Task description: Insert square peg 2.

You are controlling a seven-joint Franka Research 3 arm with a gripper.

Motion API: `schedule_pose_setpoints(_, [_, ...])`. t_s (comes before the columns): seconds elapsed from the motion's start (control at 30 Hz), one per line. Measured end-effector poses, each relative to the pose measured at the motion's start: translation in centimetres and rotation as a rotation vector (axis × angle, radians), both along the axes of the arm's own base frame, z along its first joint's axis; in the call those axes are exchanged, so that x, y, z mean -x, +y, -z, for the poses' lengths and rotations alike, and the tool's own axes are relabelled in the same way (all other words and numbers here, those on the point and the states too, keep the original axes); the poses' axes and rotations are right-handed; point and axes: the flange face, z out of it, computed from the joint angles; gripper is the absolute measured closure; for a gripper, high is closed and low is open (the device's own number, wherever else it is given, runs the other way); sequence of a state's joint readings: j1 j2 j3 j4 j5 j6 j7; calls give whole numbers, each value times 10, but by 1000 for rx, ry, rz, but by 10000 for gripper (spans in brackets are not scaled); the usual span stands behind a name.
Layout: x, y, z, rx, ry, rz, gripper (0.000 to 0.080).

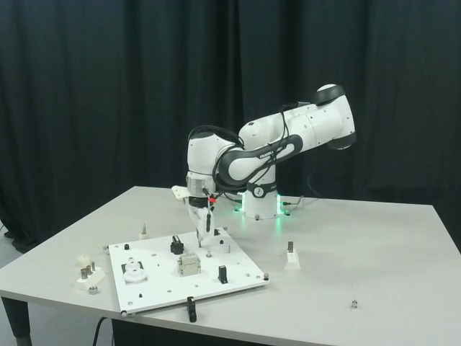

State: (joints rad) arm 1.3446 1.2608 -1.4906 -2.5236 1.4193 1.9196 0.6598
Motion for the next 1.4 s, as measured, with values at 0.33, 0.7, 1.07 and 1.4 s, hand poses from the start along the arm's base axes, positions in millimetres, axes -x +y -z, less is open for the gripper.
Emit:
schedule_pose_setpoints(0.33, [0, 0, 0, 3, -1, -1, 728])
schedule_pose_setpoints(0.7, [-1, 1, 0, 1, -8, 0, 728])
schedule_pose_setpoints(1.07, [-2, 0, 1, 14, -20, 2, 728])
schedule_pose_setpoints(1.4, [-2, -1, 5, 23, -29, 7, 728])
